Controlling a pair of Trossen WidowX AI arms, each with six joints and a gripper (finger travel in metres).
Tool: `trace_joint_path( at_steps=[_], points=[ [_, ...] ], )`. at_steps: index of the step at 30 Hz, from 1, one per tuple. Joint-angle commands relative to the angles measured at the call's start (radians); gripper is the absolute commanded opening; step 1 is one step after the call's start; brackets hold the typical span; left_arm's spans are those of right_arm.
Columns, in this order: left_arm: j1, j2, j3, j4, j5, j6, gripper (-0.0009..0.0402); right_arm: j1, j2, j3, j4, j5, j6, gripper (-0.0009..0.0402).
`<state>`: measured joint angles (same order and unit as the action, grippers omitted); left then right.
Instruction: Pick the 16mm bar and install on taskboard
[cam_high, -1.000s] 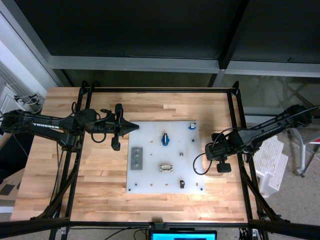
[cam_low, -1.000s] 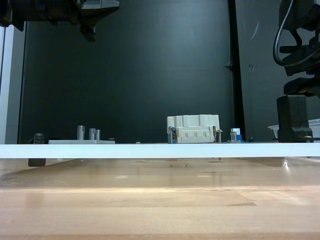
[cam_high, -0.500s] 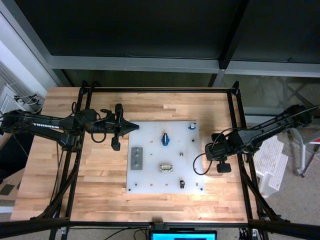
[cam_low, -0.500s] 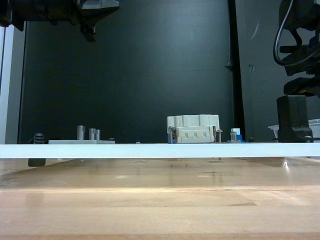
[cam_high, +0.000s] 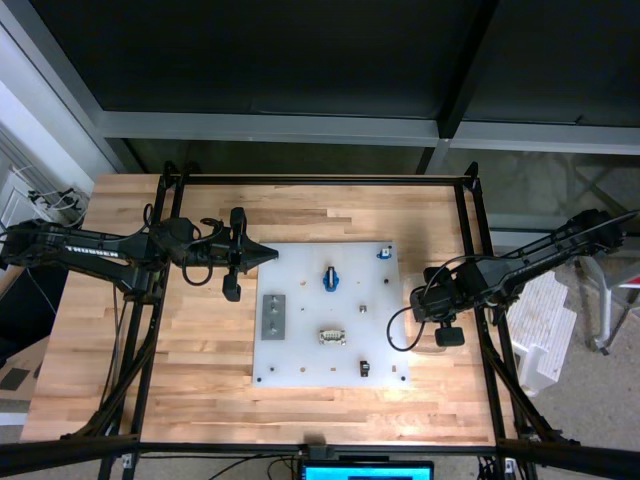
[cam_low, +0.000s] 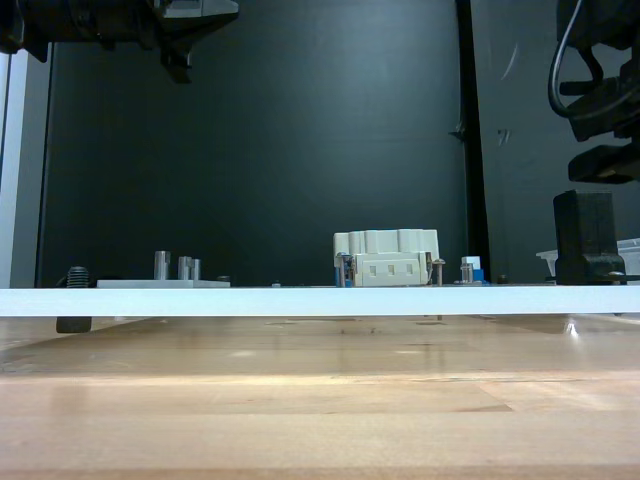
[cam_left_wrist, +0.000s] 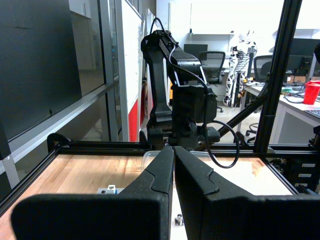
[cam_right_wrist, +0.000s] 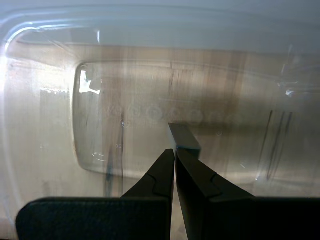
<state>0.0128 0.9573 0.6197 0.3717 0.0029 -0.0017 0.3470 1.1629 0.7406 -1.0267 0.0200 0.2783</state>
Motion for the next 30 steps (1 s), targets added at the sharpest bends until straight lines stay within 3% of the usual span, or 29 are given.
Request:
trace_joint_path(
  at_steps=[1,19,30],
  points=[
    [0.0,0.0,0.0,0.0,0.0,0.0,0.0001,0.0,-0.007,0.023,-0.022,0.005,0.0,0.0004],
    [0.0,0.0,0.0,0.0,0.0,0.0,0.0001,0.0,-0.024,0.22,-0.248,0.006,0.001,0.0004],
    [0.0,0.0,0.0,0.0,0.0,0.0,0.0001,0.001,-0.024,0.232,-0.256,0.006,0.006,0.0004]
  ],
)
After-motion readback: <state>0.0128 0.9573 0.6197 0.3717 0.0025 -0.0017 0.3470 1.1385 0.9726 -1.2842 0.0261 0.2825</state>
